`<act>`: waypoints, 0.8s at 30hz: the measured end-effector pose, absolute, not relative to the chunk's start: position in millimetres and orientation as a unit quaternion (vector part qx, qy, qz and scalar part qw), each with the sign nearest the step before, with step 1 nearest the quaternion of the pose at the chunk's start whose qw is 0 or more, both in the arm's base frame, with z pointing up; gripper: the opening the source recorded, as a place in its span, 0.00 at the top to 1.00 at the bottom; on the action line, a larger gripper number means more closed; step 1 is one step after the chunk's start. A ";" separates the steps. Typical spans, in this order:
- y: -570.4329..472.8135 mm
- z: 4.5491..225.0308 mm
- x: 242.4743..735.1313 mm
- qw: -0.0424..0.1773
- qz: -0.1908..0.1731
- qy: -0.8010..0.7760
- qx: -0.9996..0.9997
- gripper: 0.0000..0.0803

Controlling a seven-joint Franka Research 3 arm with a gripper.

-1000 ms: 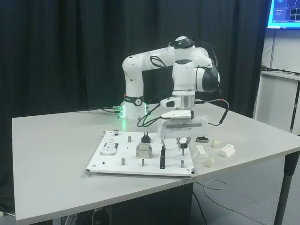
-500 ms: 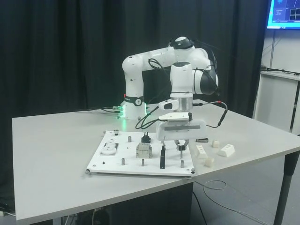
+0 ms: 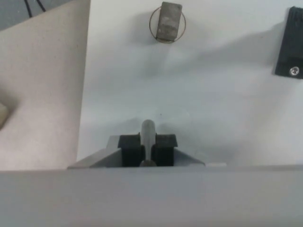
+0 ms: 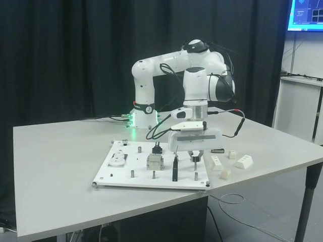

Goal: Insert round peg 2.

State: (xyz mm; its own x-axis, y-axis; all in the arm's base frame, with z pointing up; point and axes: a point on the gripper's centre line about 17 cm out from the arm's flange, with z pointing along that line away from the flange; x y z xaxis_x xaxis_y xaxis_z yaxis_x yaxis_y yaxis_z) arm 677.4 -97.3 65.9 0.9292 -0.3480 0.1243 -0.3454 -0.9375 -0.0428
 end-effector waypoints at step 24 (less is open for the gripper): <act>-96.4 57.0 664.2 0.010 -0.051 0.172 -0.984 0.92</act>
